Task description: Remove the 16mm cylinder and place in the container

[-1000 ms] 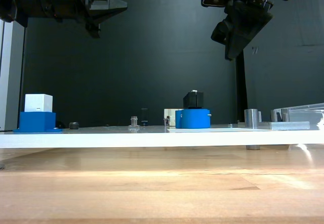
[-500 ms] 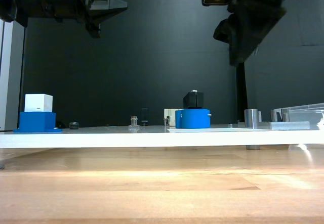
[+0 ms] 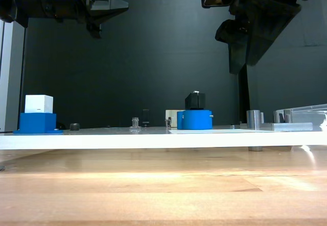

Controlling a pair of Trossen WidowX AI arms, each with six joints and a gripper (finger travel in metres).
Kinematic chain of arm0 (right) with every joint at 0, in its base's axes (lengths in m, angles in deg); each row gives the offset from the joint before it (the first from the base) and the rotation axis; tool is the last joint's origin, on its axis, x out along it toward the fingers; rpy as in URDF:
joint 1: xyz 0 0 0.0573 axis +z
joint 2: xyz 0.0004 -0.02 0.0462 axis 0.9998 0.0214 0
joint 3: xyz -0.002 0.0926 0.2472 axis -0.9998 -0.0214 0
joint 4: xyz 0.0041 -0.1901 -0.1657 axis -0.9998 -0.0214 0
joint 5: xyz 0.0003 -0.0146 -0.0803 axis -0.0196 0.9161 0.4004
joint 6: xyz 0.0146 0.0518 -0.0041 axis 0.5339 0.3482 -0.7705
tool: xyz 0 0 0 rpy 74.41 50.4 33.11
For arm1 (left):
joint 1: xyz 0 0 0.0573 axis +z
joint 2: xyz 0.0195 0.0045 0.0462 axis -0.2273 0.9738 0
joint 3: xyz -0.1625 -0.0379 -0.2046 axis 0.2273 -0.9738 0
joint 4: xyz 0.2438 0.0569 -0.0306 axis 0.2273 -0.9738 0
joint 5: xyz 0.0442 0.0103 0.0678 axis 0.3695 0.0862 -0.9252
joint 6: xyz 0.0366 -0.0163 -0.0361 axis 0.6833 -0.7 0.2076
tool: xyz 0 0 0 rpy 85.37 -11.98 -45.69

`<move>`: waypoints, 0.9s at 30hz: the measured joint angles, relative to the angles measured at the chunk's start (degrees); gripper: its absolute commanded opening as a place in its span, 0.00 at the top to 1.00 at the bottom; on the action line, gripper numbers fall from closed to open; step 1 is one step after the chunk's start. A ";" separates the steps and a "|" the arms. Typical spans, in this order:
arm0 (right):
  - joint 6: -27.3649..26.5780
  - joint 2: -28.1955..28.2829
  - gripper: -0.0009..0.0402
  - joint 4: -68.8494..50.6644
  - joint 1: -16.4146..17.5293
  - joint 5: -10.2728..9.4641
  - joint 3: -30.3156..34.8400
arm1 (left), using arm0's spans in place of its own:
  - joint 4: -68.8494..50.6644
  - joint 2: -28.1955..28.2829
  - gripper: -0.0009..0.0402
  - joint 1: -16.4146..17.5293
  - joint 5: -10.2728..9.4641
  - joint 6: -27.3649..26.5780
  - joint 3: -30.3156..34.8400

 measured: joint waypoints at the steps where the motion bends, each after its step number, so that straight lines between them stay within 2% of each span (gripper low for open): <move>1: -0.02 0.48 0.38 0.02 0.00 0.00 0.11 | -0.02 0.00 0.98 0.00 0.00 0.00 0.00; 9: 0.46 3.13 0.38 -0.37 0.33 -0.04 0.11 | -0.02 0.00 0.98 0.00 0.00 -0.02 0.00; 19: 0.46 6.95 0.38 0.57 1.07 -1.51 0.04 | -0.02 0.00 0.98 0.00 0.02 0.00 0.00; 27: 0.46 9.11 0.39 1.40 1.33 -1.55 -0.15 | 0.00 0.00 0.98 0.00 0.00 -0.02 -0.02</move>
